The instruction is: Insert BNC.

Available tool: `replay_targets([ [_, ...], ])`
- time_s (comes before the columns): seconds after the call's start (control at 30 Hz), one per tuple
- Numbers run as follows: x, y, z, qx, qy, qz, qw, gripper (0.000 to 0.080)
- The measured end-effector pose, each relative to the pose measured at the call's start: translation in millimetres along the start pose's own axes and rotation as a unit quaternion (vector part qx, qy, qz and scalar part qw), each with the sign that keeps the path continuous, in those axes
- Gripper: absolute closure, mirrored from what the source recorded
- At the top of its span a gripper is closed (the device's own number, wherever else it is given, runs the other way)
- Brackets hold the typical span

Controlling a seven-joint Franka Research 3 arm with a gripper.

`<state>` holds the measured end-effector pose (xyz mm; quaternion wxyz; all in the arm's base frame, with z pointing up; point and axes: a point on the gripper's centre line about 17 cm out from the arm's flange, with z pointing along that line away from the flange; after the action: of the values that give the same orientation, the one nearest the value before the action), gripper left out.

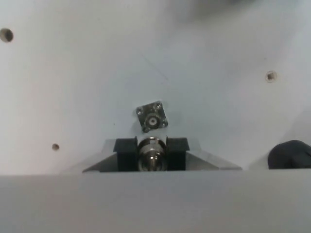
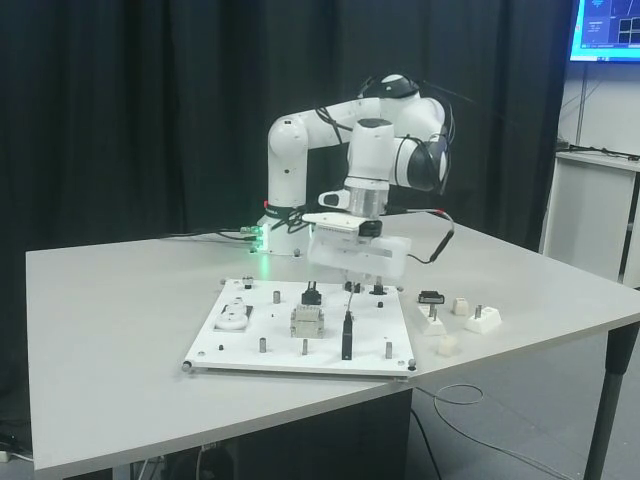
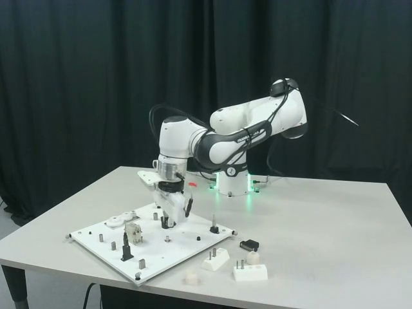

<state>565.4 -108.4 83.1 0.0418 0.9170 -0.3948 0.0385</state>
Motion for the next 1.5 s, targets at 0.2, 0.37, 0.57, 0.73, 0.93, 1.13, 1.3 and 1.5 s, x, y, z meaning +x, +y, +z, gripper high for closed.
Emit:
replay_targets([
  [0.2,1,-1,-5.7,-0.002,0.004,0.007,1.0000,0.0682],
  [0.37,3,-2,-8.5,-0.001,0.006,0.011,0.9999,0.0682],
  [0.57,7,-1,-12.3,0.000,0.010,0.011,0.9999,0.0682],
  [0.73,13,0,-16.4,0.000,0.016,0.007,0.9998,0.0682],
  [0.93,22,2,-18.9,0.000,0.022,0.005,0.9998,0.0682],
  [1.13,34,2,-21.5,0.001,0.025,-0.003,0.9997,0.0682],
  [1.3,44,3,-23.6,0.003,0.026,-0.037,0.9990,0.0682],
  [1.5,53,7,-28.1,0.008,0.021,-0.042,0.9989,0.0682],
])
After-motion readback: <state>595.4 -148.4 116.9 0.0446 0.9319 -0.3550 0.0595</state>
